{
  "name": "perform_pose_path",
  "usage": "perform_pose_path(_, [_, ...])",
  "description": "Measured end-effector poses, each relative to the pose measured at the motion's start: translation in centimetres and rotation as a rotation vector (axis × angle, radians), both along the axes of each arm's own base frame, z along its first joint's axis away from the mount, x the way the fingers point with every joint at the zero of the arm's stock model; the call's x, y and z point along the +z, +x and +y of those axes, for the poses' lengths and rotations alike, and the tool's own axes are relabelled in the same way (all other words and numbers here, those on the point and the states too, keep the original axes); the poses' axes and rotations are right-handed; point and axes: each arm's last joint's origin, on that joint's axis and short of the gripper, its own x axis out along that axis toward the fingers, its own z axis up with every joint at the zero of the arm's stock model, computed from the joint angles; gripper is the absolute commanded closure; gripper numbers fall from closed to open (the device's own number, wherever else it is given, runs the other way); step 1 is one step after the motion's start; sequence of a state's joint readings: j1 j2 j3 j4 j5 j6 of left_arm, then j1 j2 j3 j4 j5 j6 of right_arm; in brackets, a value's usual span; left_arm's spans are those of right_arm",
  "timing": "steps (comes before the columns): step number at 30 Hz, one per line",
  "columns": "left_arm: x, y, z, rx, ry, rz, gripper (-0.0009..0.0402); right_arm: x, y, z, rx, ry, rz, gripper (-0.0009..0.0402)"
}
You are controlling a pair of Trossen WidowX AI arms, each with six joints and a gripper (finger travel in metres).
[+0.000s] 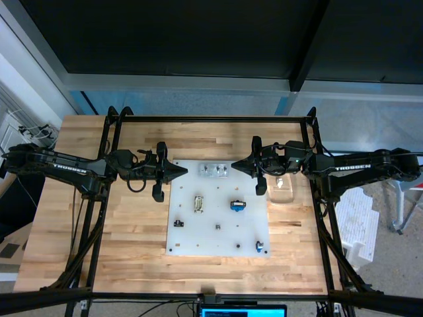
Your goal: Pick the RJ45 connector and install on taskboard
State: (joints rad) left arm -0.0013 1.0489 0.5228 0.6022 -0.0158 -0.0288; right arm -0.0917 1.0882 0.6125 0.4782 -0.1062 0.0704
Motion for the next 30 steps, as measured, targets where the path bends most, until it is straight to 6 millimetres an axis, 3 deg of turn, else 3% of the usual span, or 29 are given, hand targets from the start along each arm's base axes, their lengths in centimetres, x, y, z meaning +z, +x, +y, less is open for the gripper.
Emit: perform_pose_path(30, [0.00, 0.00, 0.00, 0.000, 0.000, 0.000, 0.0393, -0.17, 0.00, 0.01, 0.000, 0.002, 0.018, 0.0393])
